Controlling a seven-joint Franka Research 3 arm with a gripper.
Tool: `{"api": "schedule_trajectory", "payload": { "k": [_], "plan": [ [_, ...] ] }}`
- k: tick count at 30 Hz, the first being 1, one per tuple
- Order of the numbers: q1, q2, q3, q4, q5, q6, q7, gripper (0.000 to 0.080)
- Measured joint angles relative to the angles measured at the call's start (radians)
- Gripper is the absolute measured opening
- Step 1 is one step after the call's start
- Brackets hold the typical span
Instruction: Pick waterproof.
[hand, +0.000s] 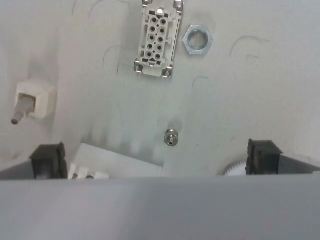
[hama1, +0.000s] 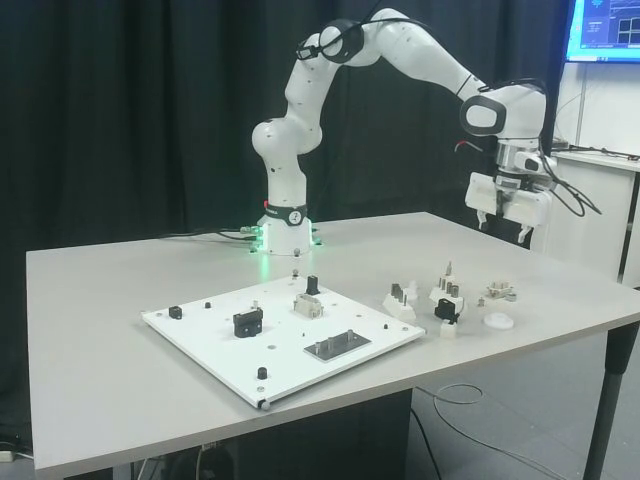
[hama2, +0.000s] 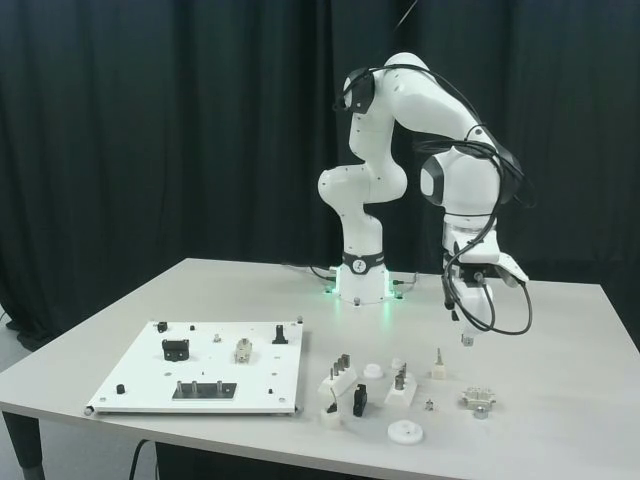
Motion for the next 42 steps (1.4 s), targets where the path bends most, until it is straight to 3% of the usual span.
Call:
{"api": "schedule_trajectory", "payload": {
  "k": [42],
  "plan": [
    [0.027, 0.019, 0.000, 0.001, -0.001, 0.026, 0.052, 0.0800]
  ]
}}
